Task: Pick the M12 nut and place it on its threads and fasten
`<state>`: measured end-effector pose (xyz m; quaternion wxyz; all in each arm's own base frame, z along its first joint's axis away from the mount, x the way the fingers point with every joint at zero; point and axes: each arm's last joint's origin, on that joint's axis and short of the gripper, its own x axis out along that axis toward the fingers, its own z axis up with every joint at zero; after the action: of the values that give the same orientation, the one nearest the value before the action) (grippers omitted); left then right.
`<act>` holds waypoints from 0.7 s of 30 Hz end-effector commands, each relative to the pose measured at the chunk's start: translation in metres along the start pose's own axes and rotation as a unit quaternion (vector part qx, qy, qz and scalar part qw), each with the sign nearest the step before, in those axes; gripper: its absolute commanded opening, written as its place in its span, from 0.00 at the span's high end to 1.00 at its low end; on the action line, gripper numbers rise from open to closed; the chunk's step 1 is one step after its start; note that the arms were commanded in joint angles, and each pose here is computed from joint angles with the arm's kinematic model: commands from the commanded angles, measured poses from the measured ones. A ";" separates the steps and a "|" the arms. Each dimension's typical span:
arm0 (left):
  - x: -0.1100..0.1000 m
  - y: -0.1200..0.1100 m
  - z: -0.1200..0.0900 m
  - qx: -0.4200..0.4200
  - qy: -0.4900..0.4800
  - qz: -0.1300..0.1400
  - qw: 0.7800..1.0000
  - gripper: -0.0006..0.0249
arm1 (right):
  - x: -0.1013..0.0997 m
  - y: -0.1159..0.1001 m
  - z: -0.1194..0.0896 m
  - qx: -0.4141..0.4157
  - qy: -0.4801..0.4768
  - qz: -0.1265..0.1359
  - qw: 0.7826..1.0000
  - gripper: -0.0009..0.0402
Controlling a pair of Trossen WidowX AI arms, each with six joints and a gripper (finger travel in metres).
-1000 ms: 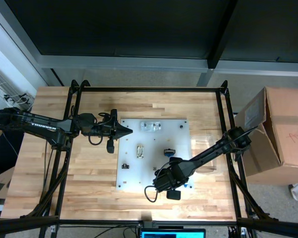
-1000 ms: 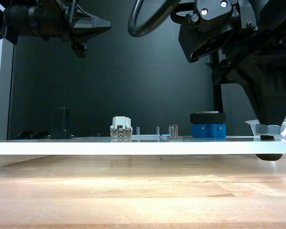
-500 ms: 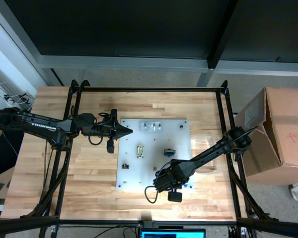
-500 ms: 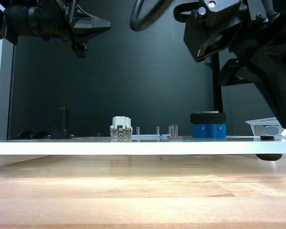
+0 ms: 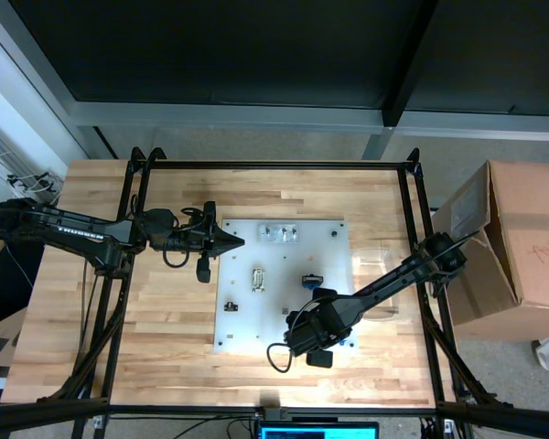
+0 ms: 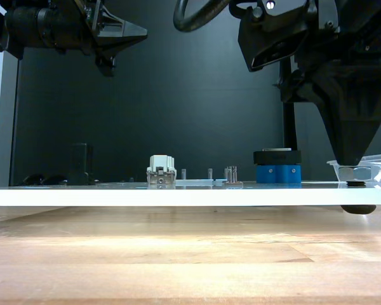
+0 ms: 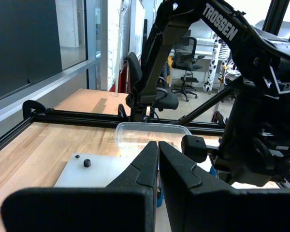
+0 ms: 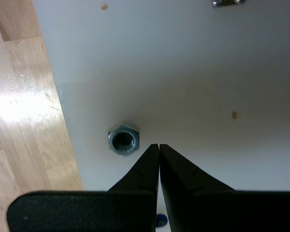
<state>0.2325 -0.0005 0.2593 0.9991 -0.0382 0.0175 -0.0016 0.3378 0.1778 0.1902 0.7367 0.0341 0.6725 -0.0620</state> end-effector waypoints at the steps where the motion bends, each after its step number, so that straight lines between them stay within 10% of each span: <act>1: 0.000 0.000 0.000 0.000 0.000 0.000 1.000 0.98 | 0.002 0.000 0.000 -0.001 0.000 0.003 1.000 0.98; 5: 0.000 0.000 0.000 0.000 0.000 0.000 1.000 0.98 | 0.004 0.001 -0.001 -0.002 0.005 0.012 1.000 0.98; 12: 0.000 0.000 0.000 0.000 0.000 0.000 1.000 0.98 | 0.003 0.006 -0.005 -0.018 0.073 0.105 0.992 0.98; 21: 0.000 0.000 0.000 0.000 0.000 0.000 1.000 0.98 | 0.001 0.000 -0.003 -0.002 0.028 0.021 0.999 0.98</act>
<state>0.2325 -0.0005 0.2593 0.9991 -0.0382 0.0177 -0.0018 0.3346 0.1784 0.1876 0.7152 0.0498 0.6963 -0.0362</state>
